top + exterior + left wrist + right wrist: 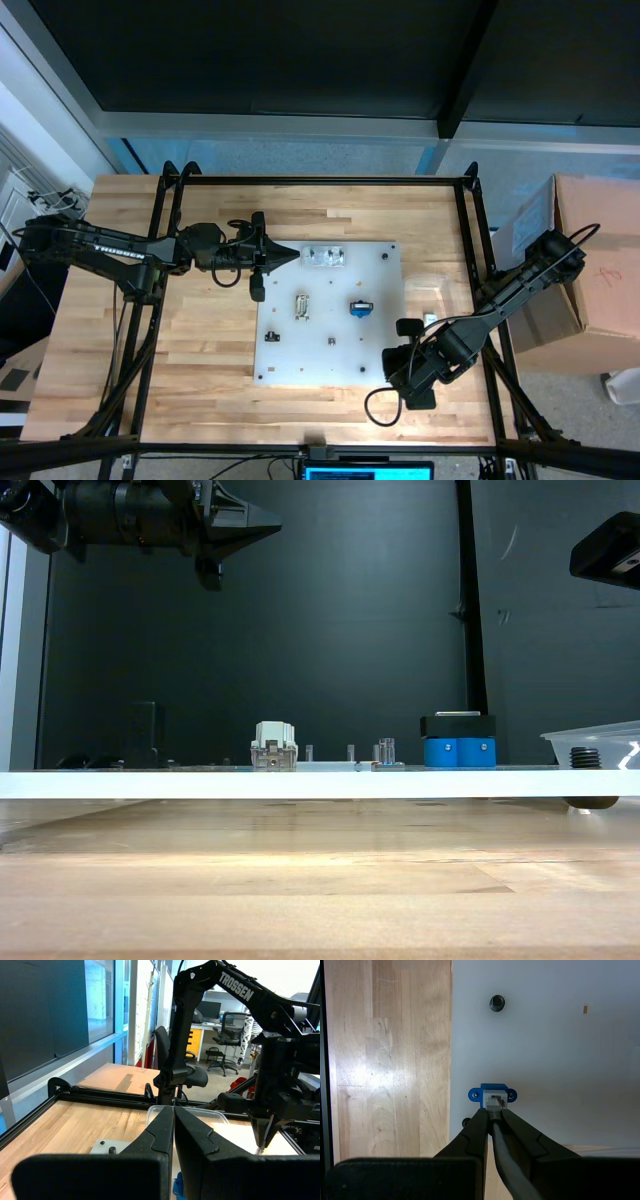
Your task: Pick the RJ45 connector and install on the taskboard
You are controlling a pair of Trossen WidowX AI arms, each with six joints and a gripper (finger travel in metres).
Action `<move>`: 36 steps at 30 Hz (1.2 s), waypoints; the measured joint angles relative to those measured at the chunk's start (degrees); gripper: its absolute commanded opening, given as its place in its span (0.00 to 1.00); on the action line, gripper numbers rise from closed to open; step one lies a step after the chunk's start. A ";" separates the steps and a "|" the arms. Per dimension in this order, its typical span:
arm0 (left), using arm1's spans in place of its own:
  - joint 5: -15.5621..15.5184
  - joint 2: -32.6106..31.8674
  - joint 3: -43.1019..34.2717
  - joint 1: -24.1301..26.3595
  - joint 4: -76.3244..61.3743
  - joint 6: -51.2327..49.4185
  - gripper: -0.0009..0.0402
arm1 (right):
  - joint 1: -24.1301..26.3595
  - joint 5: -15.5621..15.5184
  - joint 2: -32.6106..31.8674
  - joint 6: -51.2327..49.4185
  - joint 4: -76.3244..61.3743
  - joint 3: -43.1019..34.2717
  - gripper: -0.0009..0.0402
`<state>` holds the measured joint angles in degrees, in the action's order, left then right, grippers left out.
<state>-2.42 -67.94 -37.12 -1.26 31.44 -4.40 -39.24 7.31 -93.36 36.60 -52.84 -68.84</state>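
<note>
One RJ45 connector pinched at tips of right gripper, fingers clamped on it, black cable trailing back between them. Lines up over blue port on white taskboard; looks clear of seat, with gripper high in low view. Left gripper closed on nothing, raised over board's far left corner.
</note>
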 measured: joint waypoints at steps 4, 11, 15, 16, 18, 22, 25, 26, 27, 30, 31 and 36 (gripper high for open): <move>0.00 0.00 0.02 0.00 0.00 0.02 0.02 | 0.00 -0.02 -0.02 0.00 -0.11 0.02 0.02; 0.00 0.00 0.00 0.00 0.00 0.02 0.02 | 0.00 -0.15 -0.02 0.00 -0.22 0.04 0.02; 0.00 0.00 0.02 0.00 0.00 0.02 0.02 | 0.00 -0.20 -0.04 0.00 -0.26 0.07 0.02; -0.02 0.00 0.00 0.00 0.00 0.00 0.02 | 0.00 -0.22 -0.07 0.02 -0.26 0.07 0.02; -0.02 0.00 0.00 0.00 0.00 0.02 0.02 | 0.00 -0.22 -0.07 0.02 -0.28 0.07 0.02; -0.02 0.00 0.00 0.00 0.00 0.02 0.02 | 0.00 -0.22 -0.09 0.04 -0.28 0.11 0.02; 0.00 0.00 0.02 0.00 0.00 0.00 0.02 | 0.00 -0.24 0.00 0.00 -0.46 -0.04 0.02; 0.00 0.00 0.02 0.00 0.00 0.00 0.02 | 0.00 -0.31 0.07 -0.04 -0.63 -0.20 0.02; -0.02 0.00 0.02 0.00 0.00 0.00 0.02 | 0.00 -0.42 0.11 -0.13 -0.96 -0.39 0.02; -0.02 0.00 0.00 0.00 0.00 0.00 0.02 | 0.02 -0.63 0.20 -0.44 -2.69 -1.22 0.02; -0.02 0.00 0.00 0.00 0.00 0.02 0.02 | 0.02 -0.66 0.22 -0.50 -3.65 -1.64 0.02; -0.02 0.00 0.00 0.00 0.00 0.02 0.02 | -0.02 0.74 0.81 -1.14 -4.76 -3.76 0.02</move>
<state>-2.44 -67.94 -37.12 -1.26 31.44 -4.38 -39.27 8.05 -92.55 35.46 -57.60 -72.60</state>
